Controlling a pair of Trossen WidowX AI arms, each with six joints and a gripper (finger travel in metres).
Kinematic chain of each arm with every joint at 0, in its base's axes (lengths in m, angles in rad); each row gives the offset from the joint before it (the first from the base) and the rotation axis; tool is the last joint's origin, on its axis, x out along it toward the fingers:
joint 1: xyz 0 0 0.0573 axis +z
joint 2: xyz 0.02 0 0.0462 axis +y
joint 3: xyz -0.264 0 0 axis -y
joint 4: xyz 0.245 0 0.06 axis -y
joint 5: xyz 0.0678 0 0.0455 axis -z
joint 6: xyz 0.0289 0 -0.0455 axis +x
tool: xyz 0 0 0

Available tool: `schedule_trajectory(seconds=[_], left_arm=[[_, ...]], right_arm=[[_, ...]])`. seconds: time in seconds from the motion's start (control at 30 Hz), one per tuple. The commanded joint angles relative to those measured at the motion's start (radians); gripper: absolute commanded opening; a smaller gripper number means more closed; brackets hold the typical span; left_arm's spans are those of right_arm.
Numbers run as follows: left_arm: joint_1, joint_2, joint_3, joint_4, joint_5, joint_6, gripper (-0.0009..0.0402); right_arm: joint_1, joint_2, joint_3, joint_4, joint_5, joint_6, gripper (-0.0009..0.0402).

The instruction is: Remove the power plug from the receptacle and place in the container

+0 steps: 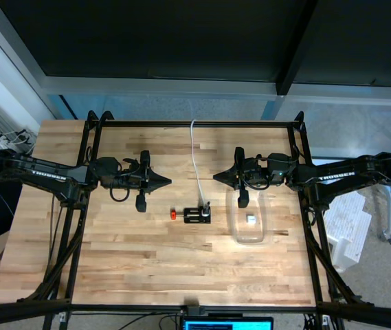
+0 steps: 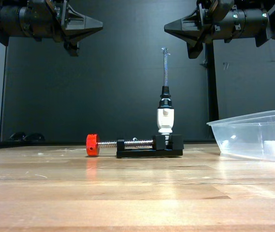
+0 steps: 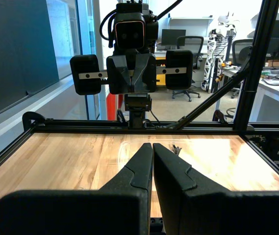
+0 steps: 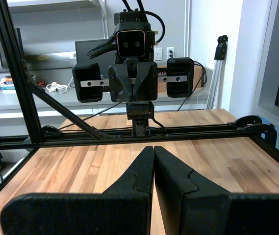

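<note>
You see the plug [image 2: 164, 101], small and black, seated upright in the white receptacle [image 2: 165, 120], its thin tail pointing straight up. The receptacle stands clamped in a black vise [image 2: 149, 146] with a red knob. The clear container [image 2: 246, 134] lies just right of the vise. Left gripper [image 2: 101, 22] and right gripper [image 2: 166, 27] hang high above either side of the plug, fingers pressed together.

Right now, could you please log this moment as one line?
left gripper: shut, raised left of vise | right gripper: shut, raised right of vise | plug: seated in receptacle | container: cube inside, no plug
</note>
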Motion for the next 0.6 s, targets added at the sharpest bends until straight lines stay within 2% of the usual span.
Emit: schedule_trajectory(seconds=[0.03, 0.33, 0.43, 0.6], left_arm=[[0.0, 0.0, 0.0, 0.0, 0.0, 0.0, 0.0], [0.0, 0.0, 0.0, 0.0, 0.0, 0.0, 0.0], [0.0, 0.0, 0.0, 0.0, 0.0, 0.0, 0.0], [0.0, 0.0, 0.0, 0.0, 0.0, 0.0, 0.0]], right_arm=[[0.0, 0.0, 0.001, 0.016, 0.003, -0.023, 0.0], [0.0, 0.0, 0.001, 0.015, 0.003, -0.022, 0.0], [0.001, -0.003, 0.002, 0.005, 0.002, 0.007, 0.0], [0.011, -0.002, 0.063, -0.188, -0.008, 0.018, 0.0]])
